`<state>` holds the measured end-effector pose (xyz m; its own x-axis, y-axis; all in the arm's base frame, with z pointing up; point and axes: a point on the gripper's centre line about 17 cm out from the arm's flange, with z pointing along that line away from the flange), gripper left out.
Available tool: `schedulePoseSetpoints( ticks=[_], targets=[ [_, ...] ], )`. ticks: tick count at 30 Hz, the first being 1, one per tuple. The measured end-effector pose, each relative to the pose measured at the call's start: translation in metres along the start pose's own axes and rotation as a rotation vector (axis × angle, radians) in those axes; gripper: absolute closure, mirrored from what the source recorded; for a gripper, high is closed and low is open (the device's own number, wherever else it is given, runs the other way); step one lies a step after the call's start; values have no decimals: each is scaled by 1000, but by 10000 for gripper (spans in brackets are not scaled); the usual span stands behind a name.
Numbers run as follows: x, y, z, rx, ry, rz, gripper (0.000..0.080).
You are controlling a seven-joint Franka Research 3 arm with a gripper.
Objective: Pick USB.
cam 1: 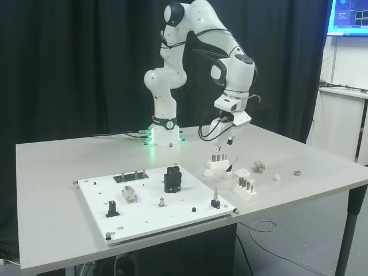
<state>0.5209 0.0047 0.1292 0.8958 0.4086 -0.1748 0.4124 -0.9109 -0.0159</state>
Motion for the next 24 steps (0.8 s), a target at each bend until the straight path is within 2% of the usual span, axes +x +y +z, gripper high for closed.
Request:
schedulePoseSetpoints(
  ticks=[19,24],
  targets=[
    [16,-20,1,-96,23,171,3],
    [20,-21,4,-109,28,213,3]
  ],
)
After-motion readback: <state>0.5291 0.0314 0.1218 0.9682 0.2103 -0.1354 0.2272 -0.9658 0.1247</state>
